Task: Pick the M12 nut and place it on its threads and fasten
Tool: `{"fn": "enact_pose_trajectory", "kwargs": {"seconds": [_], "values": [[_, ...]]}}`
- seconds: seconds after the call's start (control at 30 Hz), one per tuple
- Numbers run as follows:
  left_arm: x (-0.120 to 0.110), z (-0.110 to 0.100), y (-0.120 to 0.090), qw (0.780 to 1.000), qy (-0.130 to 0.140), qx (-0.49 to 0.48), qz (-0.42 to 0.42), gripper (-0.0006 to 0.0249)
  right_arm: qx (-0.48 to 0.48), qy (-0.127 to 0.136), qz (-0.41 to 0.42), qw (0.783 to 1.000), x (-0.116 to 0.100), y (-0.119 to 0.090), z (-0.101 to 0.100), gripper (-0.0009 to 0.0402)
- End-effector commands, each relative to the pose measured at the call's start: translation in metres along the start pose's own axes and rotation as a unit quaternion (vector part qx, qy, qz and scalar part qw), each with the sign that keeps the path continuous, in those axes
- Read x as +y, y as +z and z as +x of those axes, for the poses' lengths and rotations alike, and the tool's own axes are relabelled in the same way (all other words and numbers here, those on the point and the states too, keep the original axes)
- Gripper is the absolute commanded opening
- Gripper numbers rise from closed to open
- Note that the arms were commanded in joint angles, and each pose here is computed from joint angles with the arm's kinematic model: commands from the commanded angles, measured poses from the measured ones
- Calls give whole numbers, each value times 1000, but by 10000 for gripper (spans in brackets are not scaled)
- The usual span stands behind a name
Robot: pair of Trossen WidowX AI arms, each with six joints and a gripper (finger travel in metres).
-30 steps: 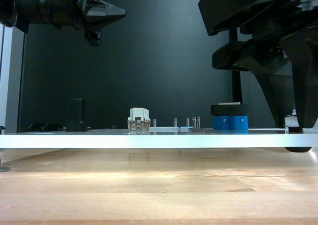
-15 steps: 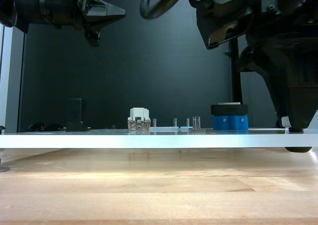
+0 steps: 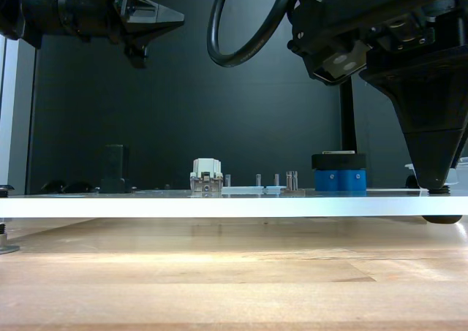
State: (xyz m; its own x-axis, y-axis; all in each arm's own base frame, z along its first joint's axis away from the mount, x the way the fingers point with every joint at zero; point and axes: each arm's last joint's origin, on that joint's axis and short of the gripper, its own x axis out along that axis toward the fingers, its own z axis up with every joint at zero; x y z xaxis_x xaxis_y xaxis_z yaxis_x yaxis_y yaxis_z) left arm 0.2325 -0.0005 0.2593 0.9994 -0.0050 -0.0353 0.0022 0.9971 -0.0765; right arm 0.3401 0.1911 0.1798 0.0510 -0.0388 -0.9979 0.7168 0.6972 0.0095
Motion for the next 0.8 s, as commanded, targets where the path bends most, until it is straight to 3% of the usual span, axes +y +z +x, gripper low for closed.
{"fn": "enact_pose_trajectory", "kwargs": {"seconds": [0.03, 0.8], "values": [[0, 0, 0, 1000, 0, 0, 0, 0, -5, 5, 12, 1000, 1, 0, -2, 4], [0, 0, 0, 1000, 0, 0, 0, 0, -43, 26, 10, 999, 0, -7, -17, 4]]}}
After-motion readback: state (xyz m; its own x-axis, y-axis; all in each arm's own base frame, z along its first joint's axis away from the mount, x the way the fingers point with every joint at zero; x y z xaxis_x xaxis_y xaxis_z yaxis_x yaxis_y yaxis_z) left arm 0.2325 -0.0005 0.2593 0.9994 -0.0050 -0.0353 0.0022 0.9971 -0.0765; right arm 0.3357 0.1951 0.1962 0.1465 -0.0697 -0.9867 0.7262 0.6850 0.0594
